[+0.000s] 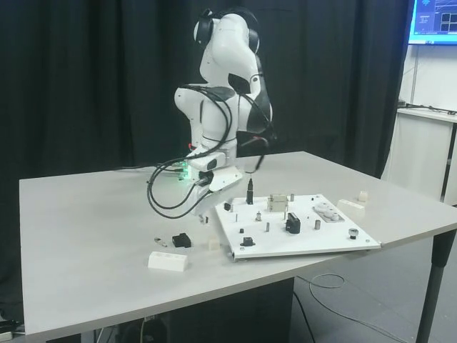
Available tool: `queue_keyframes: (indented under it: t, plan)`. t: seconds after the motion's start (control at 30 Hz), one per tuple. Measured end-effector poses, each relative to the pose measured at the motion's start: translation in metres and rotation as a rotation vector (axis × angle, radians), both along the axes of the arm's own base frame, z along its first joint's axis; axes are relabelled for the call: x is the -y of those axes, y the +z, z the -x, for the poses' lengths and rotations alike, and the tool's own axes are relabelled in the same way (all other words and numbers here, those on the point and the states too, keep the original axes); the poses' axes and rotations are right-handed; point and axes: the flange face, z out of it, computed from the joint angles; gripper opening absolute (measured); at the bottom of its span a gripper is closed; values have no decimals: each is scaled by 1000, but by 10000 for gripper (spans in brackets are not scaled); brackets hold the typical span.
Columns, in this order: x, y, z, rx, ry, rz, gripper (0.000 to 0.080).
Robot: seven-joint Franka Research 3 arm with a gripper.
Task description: Remove square peg 2.
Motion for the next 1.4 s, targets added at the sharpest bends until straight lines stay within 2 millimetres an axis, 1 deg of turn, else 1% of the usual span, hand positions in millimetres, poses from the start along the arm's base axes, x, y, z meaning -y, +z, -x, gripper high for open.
queue_keyframes:
  t: [0.13,0.37,0.73,0.93,1.17,1.4]
  plan:
    - [-16,-4,-2,-17,-143,21,800]
    - [-42,-7,-7,-32,-256,42,800]
    - [-83,1,-19,-28,-433,69,800]
    - [-104,3,-21,-24,-511,83,800]
    - [-123,2,-19,5,-621,101,800]
    - [-133,-3,-13,41,-673,108,800]
